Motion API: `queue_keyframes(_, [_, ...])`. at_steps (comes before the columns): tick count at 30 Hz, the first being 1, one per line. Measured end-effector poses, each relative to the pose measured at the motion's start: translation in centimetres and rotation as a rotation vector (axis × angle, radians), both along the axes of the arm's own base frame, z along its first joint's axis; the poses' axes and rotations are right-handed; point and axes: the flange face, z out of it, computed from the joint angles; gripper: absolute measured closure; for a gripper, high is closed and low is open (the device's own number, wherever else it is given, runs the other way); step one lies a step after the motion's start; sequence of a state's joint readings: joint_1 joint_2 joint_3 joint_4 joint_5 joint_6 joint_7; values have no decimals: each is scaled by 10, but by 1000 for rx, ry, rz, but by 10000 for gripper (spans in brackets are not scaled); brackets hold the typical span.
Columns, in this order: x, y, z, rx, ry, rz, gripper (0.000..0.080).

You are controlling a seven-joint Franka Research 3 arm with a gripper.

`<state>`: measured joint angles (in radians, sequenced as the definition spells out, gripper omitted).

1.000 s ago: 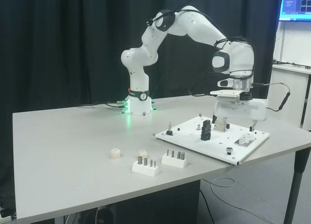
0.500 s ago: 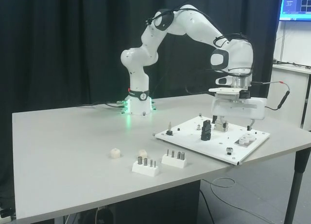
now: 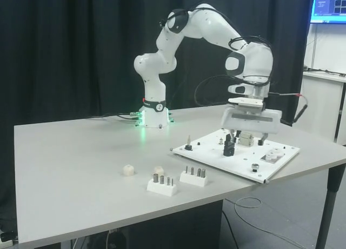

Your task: Pick square peg 1.

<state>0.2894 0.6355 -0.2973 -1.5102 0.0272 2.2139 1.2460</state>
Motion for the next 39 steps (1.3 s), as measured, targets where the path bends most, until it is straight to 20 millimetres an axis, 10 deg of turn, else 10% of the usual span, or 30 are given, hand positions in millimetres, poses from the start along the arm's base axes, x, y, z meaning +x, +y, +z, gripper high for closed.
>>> queue_keyframes(14, [2,-60,15,-50,138,610,3])
queue_keyframes(39, [-17,-165,-31,-12,283,878,3])
